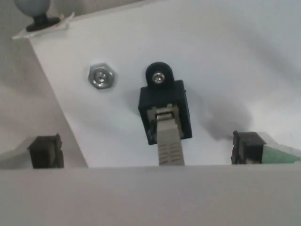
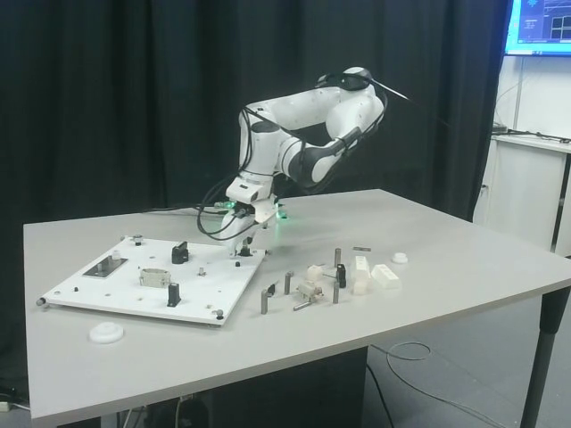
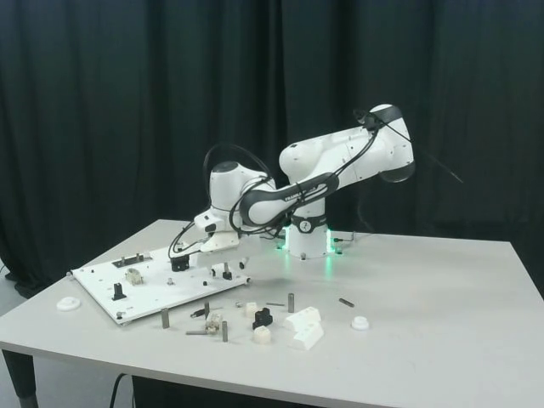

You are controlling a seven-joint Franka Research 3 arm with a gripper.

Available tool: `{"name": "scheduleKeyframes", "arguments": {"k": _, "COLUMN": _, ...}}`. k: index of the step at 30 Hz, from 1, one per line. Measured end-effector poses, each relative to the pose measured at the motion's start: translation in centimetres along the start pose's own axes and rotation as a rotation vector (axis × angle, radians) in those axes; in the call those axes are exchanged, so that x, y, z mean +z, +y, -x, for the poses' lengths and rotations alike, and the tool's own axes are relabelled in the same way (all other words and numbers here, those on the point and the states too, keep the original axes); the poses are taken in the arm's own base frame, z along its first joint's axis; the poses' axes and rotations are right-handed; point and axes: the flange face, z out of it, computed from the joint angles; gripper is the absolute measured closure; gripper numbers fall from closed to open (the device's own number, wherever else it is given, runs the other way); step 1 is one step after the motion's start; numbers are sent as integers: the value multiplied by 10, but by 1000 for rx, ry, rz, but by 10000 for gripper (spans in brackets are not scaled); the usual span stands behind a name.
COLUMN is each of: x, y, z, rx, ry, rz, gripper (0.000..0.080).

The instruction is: Remove Ethernet.

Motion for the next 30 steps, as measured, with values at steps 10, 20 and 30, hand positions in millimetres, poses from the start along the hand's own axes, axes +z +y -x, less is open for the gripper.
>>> {"name": "scheduleKeyframes", "arguments": {"k": 10, "x": -6, "y": 2, "z": 1, "rx": -11, "ry": 15, "rz": -36, "gripper": 3}}
{"name": "scheduleKeyframes", "arguments": {"k": 20, "x": -19, "y": 6, "z": 3, "rx": -84, "ry": 47, "rz": -60, "gripper": 3}}
{"name": "scheduleKeyframes", "arguments": {"k": 30, "x": -24, "y": 8, "z": 4, "rx": -121, "ry": 58, "rz": -69, "gripper": 3}}
